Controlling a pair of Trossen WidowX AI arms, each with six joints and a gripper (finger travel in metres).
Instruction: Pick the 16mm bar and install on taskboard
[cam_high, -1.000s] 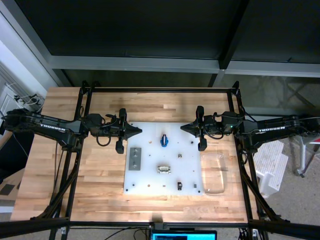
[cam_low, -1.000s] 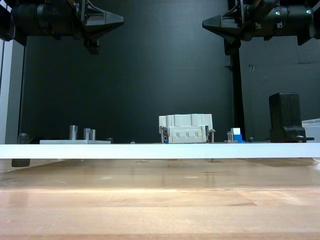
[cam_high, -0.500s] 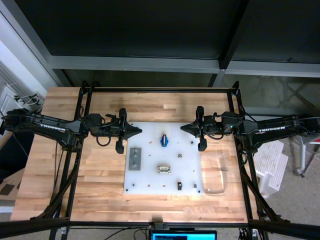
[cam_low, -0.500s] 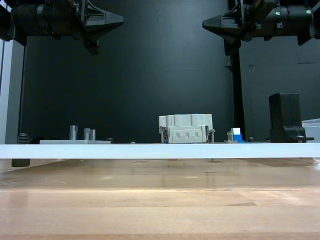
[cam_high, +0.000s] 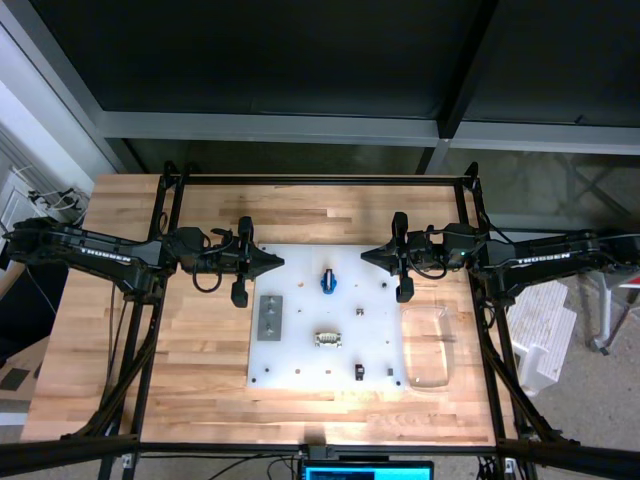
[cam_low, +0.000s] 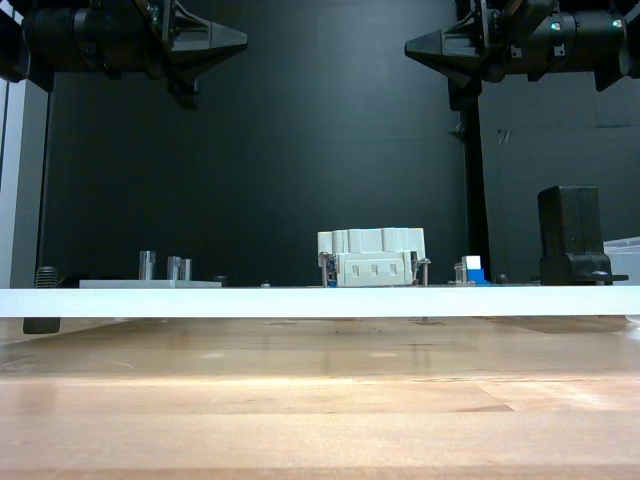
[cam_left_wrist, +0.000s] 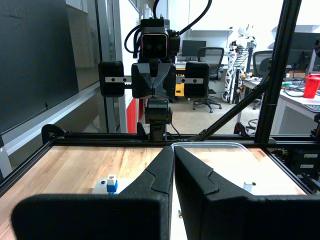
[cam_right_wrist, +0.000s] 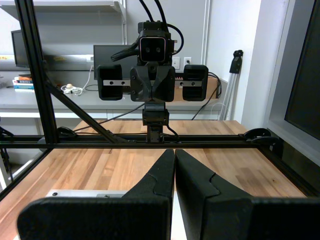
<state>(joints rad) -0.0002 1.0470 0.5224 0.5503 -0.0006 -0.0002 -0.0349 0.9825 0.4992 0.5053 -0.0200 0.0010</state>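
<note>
both arms hang high above the table, facing each other. the left gripper sits over the far left edge of the taskboard, and the right gripper sits over its far right part. each has its fingers pressed together on nothing. the 16mm bar is too small to single out with confidence, whether on the board or in the clear tray beside it, and neither gripper has it. so the task looks unstarted: locating, picking, carrying and seating the bar are all left to do.
</note>
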